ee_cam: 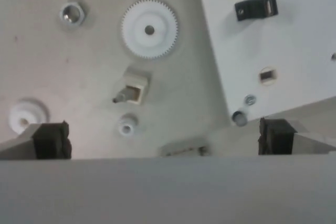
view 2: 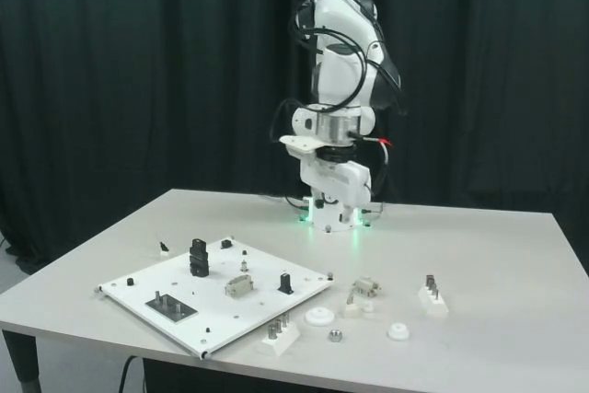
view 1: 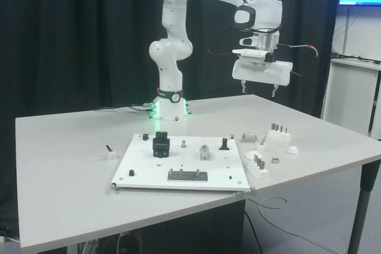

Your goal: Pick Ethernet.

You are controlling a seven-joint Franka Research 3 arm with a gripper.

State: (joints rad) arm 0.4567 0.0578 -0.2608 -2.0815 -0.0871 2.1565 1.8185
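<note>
The white arm holds its gripper (view 1: 258, 89) high above the grey table (view 1: 59, 147), fingers spread wide and empty. The Ethernet plug (ee_cam: 132, 88) lies loose on the table just beside the white board's (ee_cam: 294, 51) edge, between a white gear (ee_cam: 149, 28) and a small white bushing (ee_cam: 127, 125), with a nut (ee_cam: 72, 14) nearby. On the board sit a black clip (ee_cam: 255, 8) and other small fittings.

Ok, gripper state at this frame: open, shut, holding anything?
Gripper: open and holding nothing, raised well above the table, with the Ethernet connector lying untouched below.
</note>
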